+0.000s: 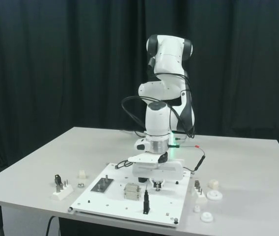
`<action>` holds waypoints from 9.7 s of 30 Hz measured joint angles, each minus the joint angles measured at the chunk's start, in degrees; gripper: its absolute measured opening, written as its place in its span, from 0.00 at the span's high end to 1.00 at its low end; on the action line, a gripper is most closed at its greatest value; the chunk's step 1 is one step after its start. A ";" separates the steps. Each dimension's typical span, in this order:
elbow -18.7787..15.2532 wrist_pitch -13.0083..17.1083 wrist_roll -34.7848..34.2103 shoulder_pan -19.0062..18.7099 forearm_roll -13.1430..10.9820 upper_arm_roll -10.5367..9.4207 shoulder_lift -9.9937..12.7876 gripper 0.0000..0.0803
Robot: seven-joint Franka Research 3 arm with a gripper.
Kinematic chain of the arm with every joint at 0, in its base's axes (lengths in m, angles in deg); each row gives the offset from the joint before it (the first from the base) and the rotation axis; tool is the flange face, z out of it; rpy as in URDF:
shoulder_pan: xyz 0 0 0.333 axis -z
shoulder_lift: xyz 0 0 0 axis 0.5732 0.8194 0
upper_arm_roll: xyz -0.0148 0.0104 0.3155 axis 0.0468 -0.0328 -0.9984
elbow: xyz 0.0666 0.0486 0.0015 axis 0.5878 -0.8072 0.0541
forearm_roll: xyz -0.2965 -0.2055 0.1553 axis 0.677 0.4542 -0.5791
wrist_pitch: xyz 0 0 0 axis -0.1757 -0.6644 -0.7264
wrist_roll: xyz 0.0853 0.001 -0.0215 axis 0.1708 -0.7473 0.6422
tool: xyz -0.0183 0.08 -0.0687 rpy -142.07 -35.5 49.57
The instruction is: Insert BNC.
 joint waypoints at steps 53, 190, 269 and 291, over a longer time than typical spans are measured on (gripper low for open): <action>0.09 -0.42 21.09 0.14 -0.31 -0.03 -0.07 0.85; 0.76 -1.64 70.16 0.96 -0.19 -0.58 0.10 0.85; 0.80 -1.66 79.33 1.18 -1.02 -0.65 0.09 0.85; 0.80 -1.45 87.93 1.15 0.71 -0.92 0.10 0.85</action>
